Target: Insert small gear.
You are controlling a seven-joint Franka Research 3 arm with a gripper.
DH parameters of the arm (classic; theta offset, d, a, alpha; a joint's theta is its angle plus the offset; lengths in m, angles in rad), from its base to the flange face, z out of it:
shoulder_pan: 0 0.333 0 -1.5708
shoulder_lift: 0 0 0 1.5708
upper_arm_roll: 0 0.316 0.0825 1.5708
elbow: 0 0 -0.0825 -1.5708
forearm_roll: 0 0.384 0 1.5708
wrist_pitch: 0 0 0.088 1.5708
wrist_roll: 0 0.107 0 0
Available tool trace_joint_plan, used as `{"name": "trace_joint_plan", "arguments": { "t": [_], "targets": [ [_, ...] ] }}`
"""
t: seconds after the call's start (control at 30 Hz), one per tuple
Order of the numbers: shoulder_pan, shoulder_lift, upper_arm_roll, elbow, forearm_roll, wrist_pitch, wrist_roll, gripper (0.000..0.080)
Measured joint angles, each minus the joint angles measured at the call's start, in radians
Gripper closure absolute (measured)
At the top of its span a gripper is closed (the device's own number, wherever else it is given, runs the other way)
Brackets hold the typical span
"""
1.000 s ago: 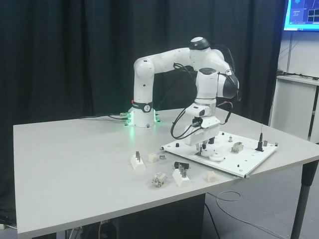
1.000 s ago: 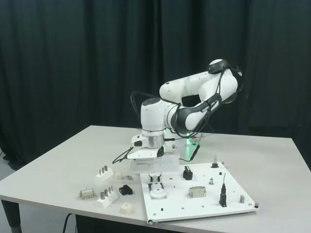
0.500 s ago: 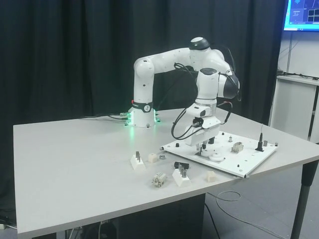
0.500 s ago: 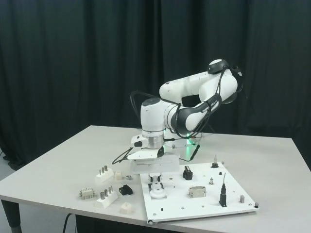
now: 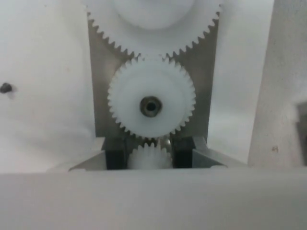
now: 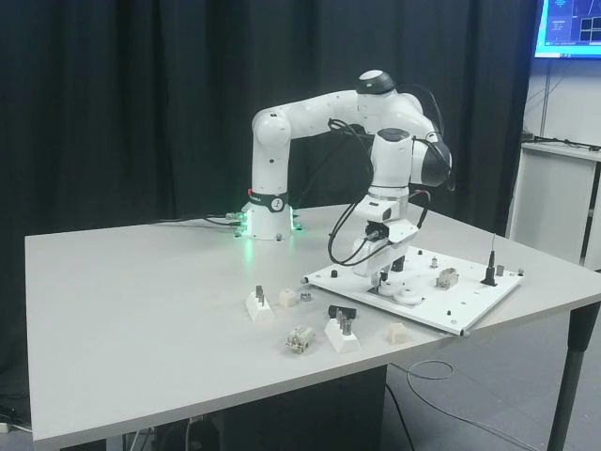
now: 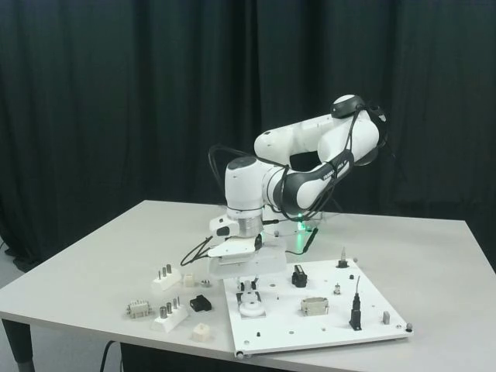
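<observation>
In the wrist view the small white gear (image 5: pixel 150 157) sits between my two black fingers (image 5: pixel 116 154), which press on its sides. It lies right beside the medium white gear (image 5: pixel 151 98), whose teeth meet the large white gear (image 5: pixel 153 24) beyond it. A bit of metal shows at the small gear's edge. In the room views my gripper (image 6: pixel 383 278) (image 7: pixel 248 285) hangs tilted just over the gear corner of the white board (image 6: pixel 470 301) (image 7: pixel 310 329), close to the large gear (image 7: pixel 251 308).
The board also carries a black block (image 7: pixel 298 277), a grey connector (image 7: pixel 314 307) and a black pin (image 7: pixel 356 310). Off the board lie white holders with pegs (image 7: pixel 166 277) (image 7: pixel 169 316), a black part (image 7: pixel 201 303) and a white block (image 7: pixel 201 333).
The hand has tilted and risen a little above the gear plate. The parts on the board and the table have not moved.
</observation>
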State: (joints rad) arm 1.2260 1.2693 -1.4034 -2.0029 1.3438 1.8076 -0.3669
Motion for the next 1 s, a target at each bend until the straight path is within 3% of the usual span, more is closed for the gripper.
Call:
{"name": "trace_joint_plan", "arguments": {
  "t": [0.53, 1.0],
  "targets": [
    [0.0, 0.003, 0.0, 0.0, 0.0, 0.002, 0.147, 0.0604],
    [0.002, 0.004, 0.002, 0.0, -0.003, 0.006, 0.07, 0.0604]
  ]
}}
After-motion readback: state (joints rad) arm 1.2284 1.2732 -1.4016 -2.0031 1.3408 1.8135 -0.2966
